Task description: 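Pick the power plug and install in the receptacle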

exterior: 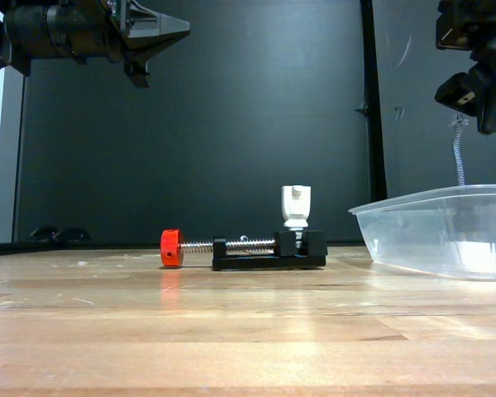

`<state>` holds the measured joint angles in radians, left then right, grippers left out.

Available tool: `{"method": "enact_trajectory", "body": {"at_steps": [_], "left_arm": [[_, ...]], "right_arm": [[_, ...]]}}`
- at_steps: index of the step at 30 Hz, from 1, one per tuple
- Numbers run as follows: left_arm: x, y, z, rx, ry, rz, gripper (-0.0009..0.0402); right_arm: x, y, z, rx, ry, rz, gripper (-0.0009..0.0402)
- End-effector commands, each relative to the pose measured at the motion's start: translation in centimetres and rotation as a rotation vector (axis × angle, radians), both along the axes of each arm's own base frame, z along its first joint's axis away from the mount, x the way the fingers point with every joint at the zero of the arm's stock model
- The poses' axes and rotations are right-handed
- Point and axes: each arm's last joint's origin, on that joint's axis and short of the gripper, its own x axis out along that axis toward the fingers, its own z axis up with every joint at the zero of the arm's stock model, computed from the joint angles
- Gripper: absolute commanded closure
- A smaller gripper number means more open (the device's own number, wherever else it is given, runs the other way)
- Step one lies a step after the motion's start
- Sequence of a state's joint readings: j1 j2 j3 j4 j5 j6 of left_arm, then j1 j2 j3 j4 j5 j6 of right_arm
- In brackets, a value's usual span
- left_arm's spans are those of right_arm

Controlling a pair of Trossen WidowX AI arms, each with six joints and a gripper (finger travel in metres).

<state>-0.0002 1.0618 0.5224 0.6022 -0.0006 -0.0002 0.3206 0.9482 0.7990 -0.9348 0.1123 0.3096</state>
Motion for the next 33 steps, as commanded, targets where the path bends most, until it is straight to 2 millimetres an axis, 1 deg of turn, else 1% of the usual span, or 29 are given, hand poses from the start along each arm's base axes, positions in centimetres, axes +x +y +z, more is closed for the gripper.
{"method": "enact_trajectory", "body": {"at_steps": [1,9,14,19,25,33], "left_arm": [[0.0,0.0,0.0,0.0,0.0,0.0,0.0393],[0.0,0.0,0.0,0.0,0.0,0.0,0.0393],[0.0,0.0,0.0,0.0,0.0,0.0,0.0393],[0.0,0.0,0.0,0.0,0.0,0.0,0.0393],[0.0,0.0,0.0,0.0,0.0,0.0,0.0393],[0.0,0.0,0.0,0.0,0.0,0.0,0.0393]], "right_arm": [[0.6,0.4,-0.3,-0.001,0.024,-0.01,0.0328],[2.4,1.4,-1.6,-0.027,0.051,-0.029,0.0213],[3.2,2.1,-2.4,-0.058,0.049,-0.048,0.0169],[3.9,2.6,-3.0,-0.056,0.05,-0.048,0.0155],[4.5,2.9,-3.7,-0.084,0.061,-0.054,0.0155],[5.1,3.2,-4.7,-0.078,0.051,-0.05,0.0155]]}}
